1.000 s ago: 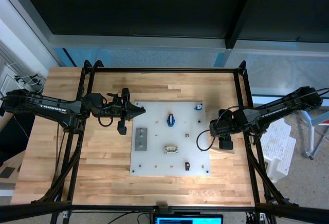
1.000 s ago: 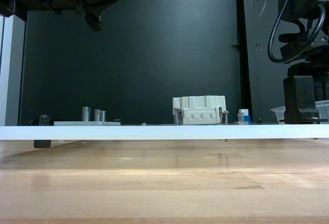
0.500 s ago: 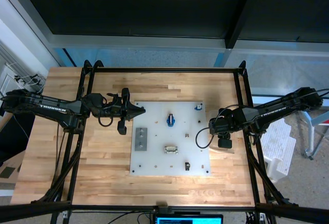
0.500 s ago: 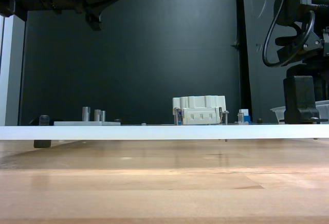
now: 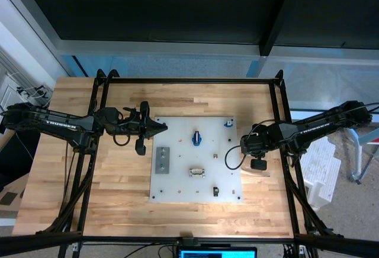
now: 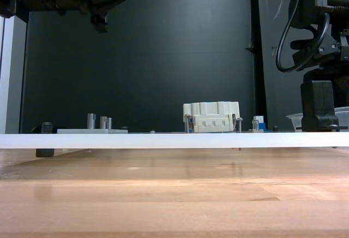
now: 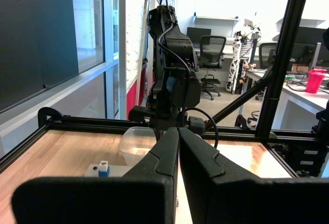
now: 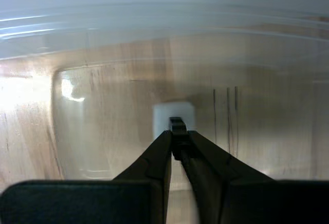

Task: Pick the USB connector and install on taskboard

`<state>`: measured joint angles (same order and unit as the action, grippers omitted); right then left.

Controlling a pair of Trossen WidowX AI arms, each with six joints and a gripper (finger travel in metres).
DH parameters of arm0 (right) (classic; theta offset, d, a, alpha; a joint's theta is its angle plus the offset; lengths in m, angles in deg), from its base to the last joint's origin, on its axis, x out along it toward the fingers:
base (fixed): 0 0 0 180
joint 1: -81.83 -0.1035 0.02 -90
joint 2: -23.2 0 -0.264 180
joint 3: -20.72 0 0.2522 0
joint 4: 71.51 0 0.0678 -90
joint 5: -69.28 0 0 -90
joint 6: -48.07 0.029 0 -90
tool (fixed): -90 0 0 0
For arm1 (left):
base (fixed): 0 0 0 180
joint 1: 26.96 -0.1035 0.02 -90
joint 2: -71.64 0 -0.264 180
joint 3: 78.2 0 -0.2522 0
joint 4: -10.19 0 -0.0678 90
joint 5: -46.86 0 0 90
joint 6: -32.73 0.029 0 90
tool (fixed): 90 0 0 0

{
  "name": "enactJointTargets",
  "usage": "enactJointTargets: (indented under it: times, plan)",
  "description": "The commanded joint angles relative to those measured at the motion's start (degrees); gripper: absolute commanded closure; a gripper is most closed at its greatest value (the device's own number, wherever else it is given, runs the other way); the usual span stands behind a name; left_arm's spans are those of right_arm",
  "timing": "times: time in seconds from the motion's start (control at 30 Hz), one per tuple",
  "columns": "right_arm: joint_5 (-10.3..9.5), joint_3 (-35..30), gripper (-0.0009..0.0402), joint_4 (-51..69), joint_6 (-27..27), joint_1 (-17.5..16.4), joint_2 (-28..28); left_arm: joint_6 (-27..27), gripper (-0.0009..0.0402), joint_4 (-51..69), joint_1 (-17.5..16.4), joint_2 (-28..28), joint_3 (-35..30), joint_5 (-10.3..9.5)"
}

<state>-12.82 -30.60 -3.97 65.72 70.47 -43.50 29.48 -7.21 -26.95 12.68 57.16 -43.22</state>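
A wooden counter (image 5: 118, 210) carries the white taskboard (image 5: 177, 175) at its centre; the left gripper (image 5: 160, 127) hangs high above the board's left edge, fingers pressed together with nothing between them; the right gripper (image 8: 177, 132) points down into a clear plastic tray (image 8: 154, 23) just beside the board's right edge, pinching the USB connector (image 8: 177, 124), a small black piece with a white block directly behind it, over the tray's floor.

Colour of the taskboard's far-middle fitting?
Blue fitting; high view shows it best. Left hand hovers beside the white taskboard; right hand at the clear plastic tray.
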Motion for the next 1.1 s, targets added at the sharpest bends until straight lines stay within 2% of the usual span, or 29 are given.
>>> enactJointTargets:
  times: [0.03,0.13,1.1]
  plan:
    - [0.00,-0.02,0.0379,0.02,-0.02,-0.02,0.02,0.02,0.0393,-0.02,0.00,0.00,0.00,0.02]
    - [0.00,-0.02,0.0395,0.02,-0.07,-0.02,0.04,0.02,0.0393,-0.02,0.00,0.00,-0.02,0.02]
    - [0.00,-1.09,0.0393,2.80,-0.04,-0.28,6.36,0.02,0.0393,-0.02,0.00,0.00,0.00,0.02]
